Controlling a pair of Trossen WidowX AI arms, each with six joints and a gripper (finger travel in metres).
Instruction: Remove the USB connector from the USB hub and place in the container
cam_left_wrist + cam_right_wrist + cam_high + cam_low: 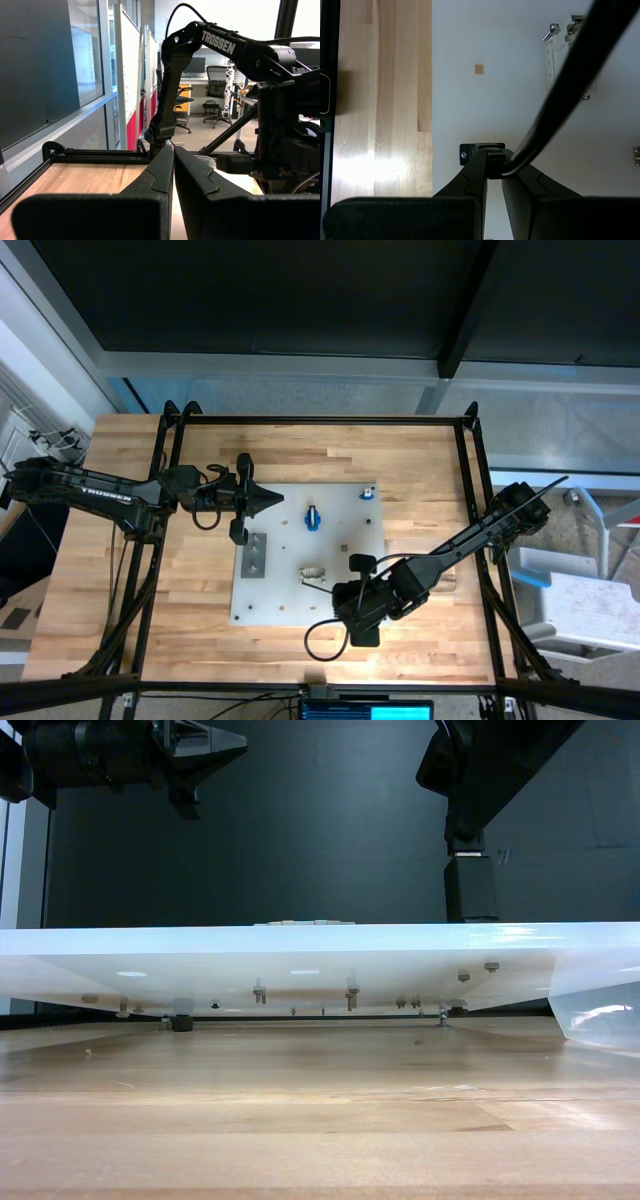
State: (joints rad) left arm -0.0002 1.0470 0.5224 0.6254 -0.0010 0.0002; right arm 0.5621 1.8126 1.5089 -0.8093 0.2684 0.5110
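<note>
two arms, right gripper (pixel 494 167) pinching usb connector (pixel 560 85), left gripper (pixel 173 150) aloft

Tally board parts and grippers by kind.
Plugs: 3 (USB connector, blue plug, beige connector)
Blocks: 2 (USB hub, grey block)
Unclear small part: 1
Grippers: 2 (right gripper shut on the USB connector at the hub; left gripper shut, above the board's far-left corner)
Total: 8
</note>
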